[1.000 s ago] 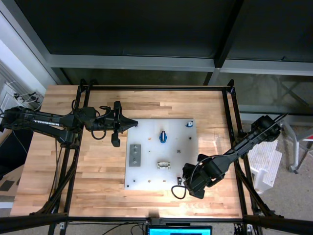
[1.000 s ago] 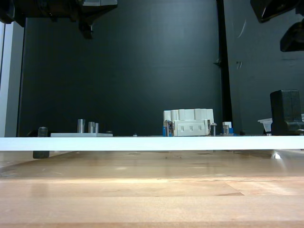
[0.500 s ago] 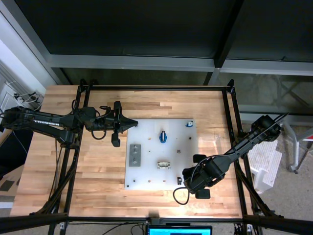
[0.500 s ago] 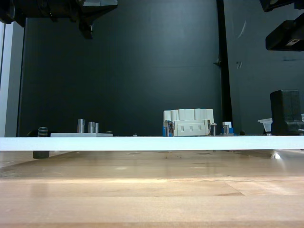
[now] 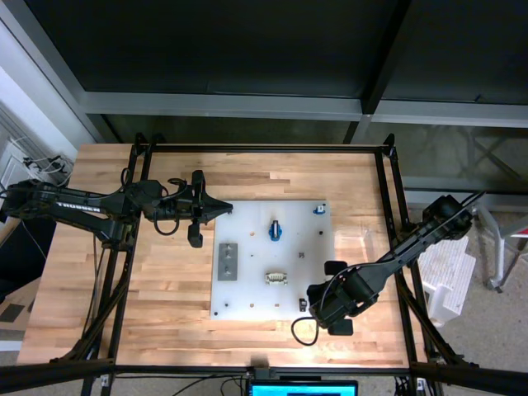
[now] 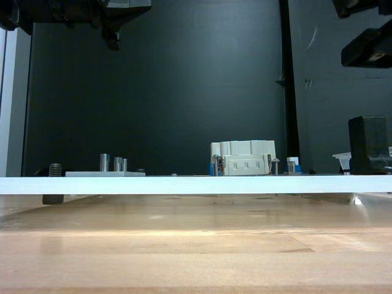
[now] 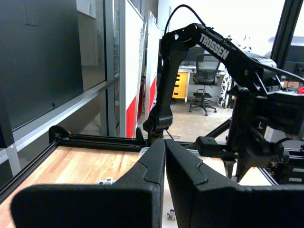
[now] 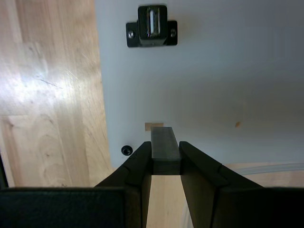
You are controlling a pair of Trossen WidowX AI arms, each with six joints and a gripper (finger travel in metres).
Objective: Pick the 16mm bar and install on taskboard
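The 16mm bar (image 8: 165, 137) is a dark grey block held between the fingers of my right gripper (image 8: 165, 154), clear of the white taskboard (image 8: 228, 85). In the high view my right gripper (image 5: 320, 307) hangs over the taskboard's (image 5: 247, 239) near right corner. A small square hole (image 8: 152, 126) in the board shows just beyond the bar's end. My left gripper (image 5: 224, 210) hovers at the board's far left edge, shut and holding nothing, its fingers (image 7: 152, 166) pressed together.
A black socket (image 8: 152, 26) is screwed to the board beyond the bar. A grey plate with pegs (image 5: 227, 262), a white connector (image 5: 275, 279) and a blue part (image 5: 275, 230) stand on the board. In the low view a black block (image 6: 369, 144) stands at the right.
My right gripper with the bar has shifted slightly left, further over the board's near right corner, and turned a little. The left arm has not moved.
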